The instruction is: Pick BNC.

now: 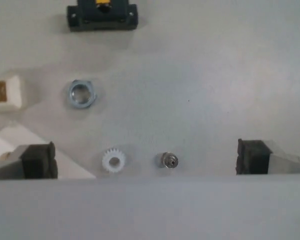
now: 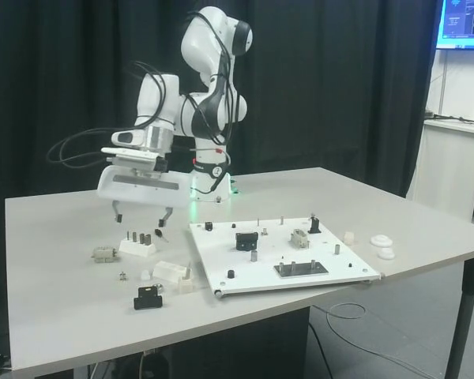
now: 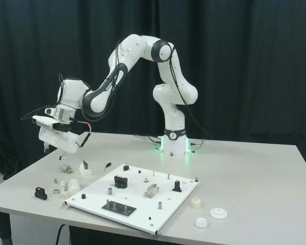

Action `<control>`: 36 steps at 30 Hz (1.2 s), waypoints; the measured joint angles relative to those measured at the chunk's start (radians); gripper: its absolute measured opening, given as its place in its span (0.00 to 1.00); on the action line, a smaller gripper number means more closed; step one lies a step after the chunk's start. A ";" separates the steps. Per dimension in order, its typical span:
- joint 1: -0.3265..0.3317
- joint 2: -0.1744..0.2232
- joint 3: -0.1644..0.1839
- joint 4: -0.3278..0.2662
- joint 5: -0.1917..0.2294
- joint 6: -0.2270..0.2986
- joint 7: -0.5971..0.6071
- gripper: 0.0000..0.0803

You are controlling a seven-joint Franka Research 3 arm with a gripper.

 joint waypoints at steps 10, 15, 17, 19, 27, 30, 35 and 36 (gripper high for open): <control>-0.024 0.060 0.000 0.074 0.036 -0.062 0.189 1.00; -0.037 0.086 0.000 0.111 0.038 -0.108 0.246 1.00; -0.043 0.098 0.000 0.127 0.043 -0.126 0.268 1.00; -0.050 0.110 0.000 0.143 0.051 -0.148 0.287 1.00; -0.080 0.172 -0.001 0.222 0.056 -0.235 0.311 1.00; -0.089 0.200 -0.001 0.252 0.058 -0.260 0.311 1.00; -0.104 0.244 -0.001 0.296 0.065 -0.295 0.311 1.00; -0.107 0.252 -0.001 0.303 0.068 -0.302 0.311 1.00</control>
